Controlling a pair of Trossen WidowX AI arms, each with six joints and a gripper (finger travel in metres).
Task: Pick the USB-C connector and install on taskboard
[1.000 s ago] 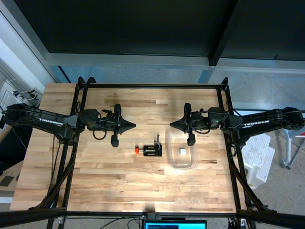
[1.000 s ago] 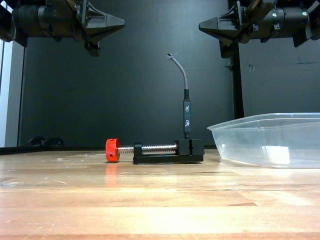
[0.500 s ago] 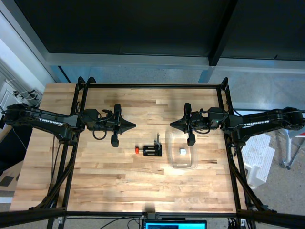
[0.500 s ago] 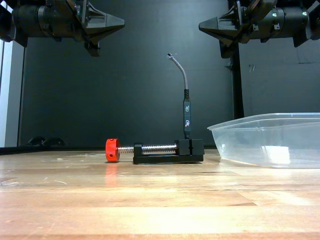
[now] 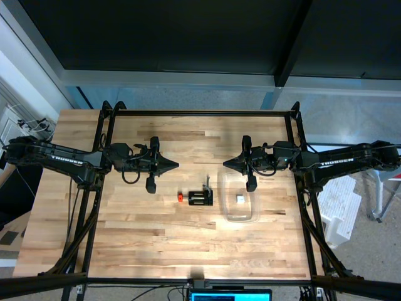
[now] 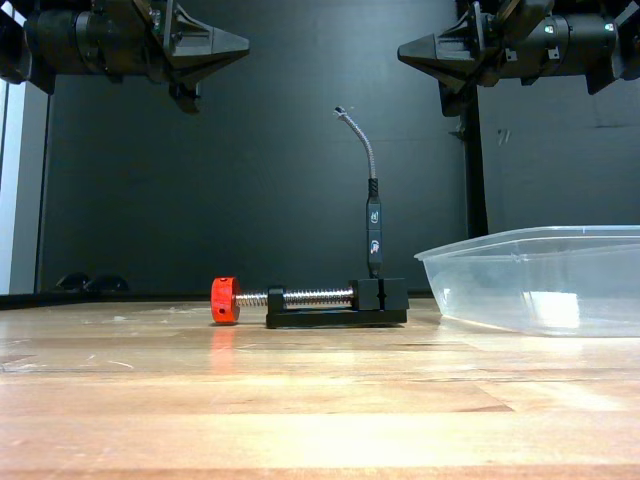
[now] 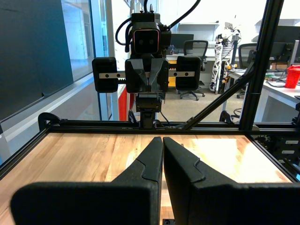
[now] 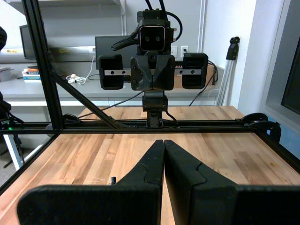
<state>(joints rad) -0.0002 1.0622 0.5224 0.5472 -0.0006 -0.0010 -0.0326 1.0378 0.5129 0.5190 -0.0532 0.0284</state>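
Observation:
The taskboard is a small black block with an orange-red knob at its left end, lying mid-table. A thin black upright part with a bent braided tip rises from its right end. The USB-C connector is out of view. My left gripper hangs shut high above the table, up and left of the taskboard, with nothing in it. My right gripper is also shut and empty, high up and right of the taskboard. The two point at each other.
A clear plastic tray sits just right of the taskboard, holding a small white square piece. A black metal frame borders the table. Bare wood lies in front of the taskboard.

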